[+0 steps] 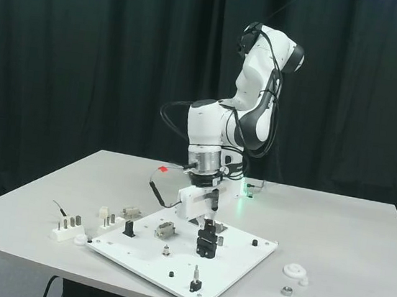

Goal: Insert D-SUB.

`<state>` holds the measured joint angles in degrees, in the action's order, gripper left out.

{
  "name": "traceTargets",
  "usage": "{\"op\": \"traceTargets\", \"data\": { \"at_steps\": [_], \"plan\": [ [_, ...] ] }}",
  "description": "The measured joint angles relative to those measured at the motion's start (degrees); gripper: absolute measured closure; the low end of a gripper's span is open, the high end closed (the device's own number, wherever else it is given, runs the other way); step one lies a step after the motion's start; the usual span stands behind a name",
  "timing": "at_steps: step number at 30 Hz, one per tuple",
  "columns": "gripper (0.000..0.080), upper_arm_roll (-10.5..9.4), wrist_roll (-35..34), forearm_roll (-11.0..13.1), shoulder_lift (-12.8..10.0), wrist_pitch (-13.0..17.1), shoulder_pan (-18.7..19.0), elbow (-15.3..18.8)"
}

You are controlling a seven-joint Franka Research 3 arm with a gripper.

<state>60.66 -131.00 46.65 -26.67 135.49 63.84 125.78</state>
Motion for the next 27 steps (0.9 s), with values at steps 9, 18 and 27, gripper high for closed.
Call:
{"op": "traceTargets", "data": {
  "at_steps": [9,18,27],
  "plan": [
    [0.0656,0.00,0.6,-0.1,0.0,0.1,0.0,0.0],
    [0.0656,0.03,0.7,-0.1,0.0,0.1,-0.1,0.1],
    [0.0656,0.07,0.8,-0.1,0.0,0.1,-0.1,0.1]
  ]
}}
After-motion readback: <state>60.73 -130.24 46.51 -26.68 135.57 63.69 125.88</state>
